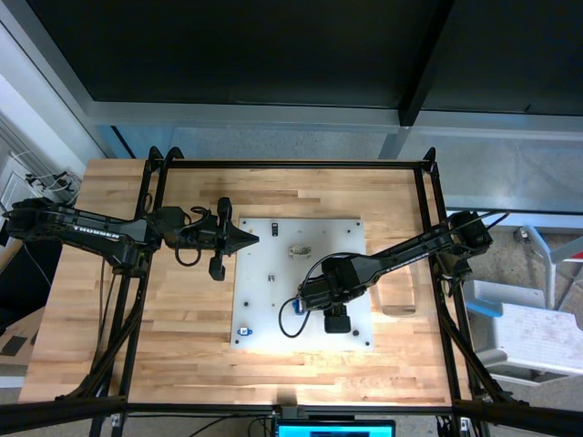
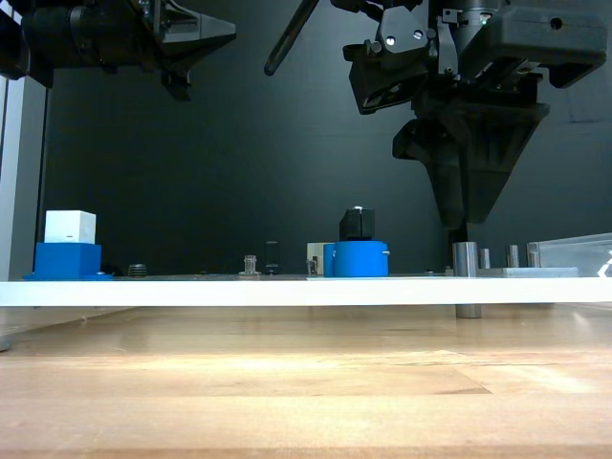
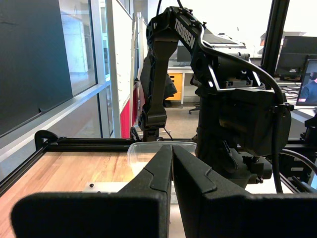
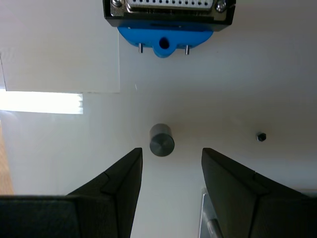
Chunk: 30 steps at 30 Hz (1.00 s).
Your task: Pick the 16mm cylinder and place it in the container
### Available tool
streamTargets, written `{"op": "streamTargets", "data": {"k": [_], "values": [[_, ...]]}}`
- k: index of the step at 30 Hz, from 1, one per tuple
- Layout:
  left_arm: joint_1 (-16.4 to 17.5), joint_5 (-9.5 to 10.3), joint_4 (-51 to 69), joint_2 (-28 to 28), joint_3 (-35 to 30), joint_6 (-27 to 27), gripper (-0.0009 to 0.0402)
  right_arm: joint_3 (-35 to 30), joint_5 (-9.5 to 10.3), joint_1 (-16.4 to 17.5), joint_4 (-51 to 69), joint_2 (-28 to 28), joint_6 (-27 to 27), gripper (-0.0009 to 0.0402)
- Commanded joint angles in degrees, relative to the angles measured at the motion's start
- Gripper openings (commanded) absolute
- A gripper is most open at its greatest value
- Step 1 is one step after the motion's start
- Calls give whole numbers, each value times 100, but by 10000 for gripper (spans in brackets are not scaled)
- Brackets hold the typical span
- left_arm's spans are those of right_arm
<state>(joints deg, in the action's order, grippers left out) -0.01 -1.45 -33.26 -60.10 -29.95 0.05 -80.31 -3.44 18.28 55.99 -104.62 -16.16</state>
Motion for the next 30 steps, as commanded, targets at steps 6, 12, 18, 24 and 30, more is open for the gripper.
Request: {"op": "streamTargets", "data": {"k": [6,12,18,24,30], "values": [[0,-2,2,0,0,-2,0,240,4,13,-358,-52,-9,165],[0,-2,0,0,0,-2,0,243,48,13,-424,-160,2,165],[2,-2,0,-2,0,-2,0,264,46,13,-450,-160,-7,165],[0,-2,2,-2,0,-2,0,358,46,13,-588,-166,-13,165],[2,-2,0,-2,0,-2,0,455,48,15,-734,-190,-20,165]]}}
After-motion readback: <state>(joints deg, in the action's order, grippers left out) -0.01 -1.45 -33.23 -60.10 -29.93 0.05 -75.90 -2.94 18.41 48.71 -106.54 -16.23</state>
